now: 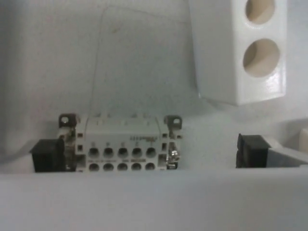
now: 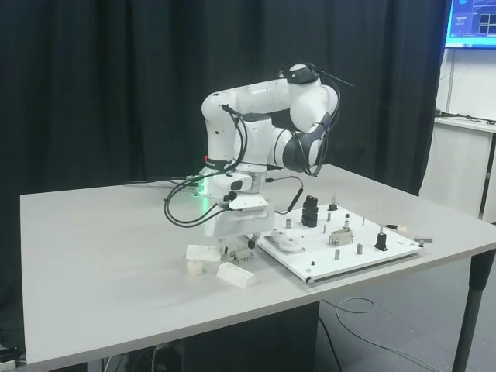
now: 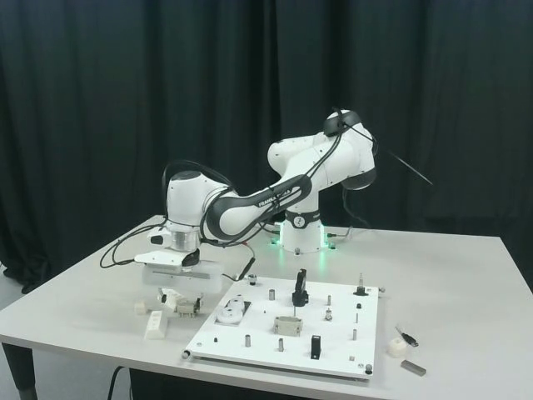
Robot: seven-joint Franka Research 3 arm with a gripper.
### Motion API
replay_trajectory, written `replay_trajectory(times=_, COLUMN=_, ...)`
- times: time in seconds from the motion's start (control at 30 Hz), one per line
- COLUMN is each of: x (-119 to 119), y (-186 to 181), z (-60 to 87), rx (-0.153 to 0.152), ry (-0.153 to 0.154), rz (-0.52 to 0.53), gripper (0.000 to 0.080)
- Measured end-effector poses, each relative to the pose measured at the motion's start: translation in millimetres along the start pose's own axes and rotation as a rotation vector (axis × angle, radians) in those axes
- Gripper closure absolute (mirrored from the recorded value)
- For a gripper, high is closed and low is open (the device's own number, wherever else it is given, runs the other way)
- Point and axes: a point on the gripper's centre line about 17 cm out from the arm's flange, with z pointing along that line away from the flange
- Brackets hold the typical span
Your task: Remove large gear.
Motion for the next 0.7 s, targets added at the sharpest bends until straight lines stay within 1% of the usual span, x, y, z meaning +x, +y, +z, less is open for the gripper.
replay_trajectory(times=0.03, x=0, y=1, z=-1.2, rx=-0.002, ry=0.001, rz=0.000, gripper=0.0058)
replay_trajectory(times=0.07, x=1, y=2, z=-2.5, rx=-0.004, ry=0.002, rz=0.001, gripper=0.0014)
replay_trajectory(times=0.43, x=4, y=11, z=-14.6, rx=-0.021, ry=0.014, rz=0.005, gripper=0.0005)
replay_trajectory(times=0.57, x=6, y=11, z=-17.7, rx=-0.018, ry=0.018, rz=0.004, gripper=0.0003)
replay_trajectory(times=0.7, x=9, y=7, z=-21.4, rx=-0.005, ry=0.020, rz=0.002, gripper=0.0003)
